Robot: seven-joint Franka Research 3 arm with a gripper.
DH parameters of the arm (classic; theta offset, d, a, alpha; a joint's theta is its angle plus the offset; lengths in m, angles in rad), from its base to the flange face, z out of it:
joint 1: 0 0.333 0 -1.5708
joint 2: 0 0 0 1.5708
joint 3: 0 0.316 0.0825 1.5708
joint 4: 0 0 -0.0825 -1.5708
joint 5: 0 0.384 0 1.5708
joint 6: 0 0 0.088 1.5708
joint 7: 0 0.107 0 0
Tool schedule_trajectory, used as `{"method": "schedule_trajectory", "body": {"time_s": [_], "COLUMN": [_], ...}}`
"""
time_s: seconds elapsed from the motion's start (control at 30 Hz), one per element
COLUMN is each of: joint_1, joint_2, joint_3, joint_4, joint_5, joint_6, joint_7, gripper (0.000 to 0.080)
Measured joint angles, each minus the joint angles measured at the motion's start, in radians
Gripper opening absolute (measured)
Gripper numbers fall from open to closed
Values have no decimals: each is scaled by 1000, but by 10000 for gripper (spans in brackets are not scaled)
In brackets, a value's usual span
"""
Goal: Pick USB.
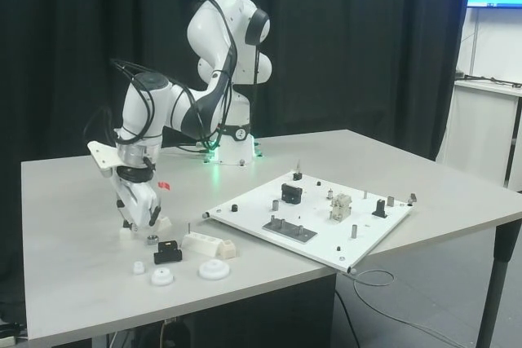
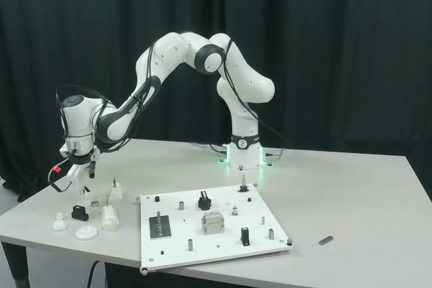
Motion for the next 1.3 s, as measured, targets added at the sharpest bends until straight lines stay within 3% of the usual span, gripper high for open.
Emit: {"method": "schedule_trajectory", "body": {"time_s": [0.63, 0.67, 0.97, 1.0, 1.17, 1.2, 1.3], "joint_1": [-2, -2, -2, -2, -2, -2, -2], "joint_2": [22, 23, 26, 26, 26, 26, 25], "joint_3": [0, 0, 1, 1, 1, 1, 0], "joint_4": [0, 0, 0, 0, 0, 0, 3], "joint_5": [8, 8, 16, 18, 23, 24, 24], "joint_6": [42, 45, 53, 53, 53, 53, 51], "joint_7": [0, 0, 8, 8, 8, 8, 7], "gripper": [800, 691, 691, 344, 344, 142, 142]}}
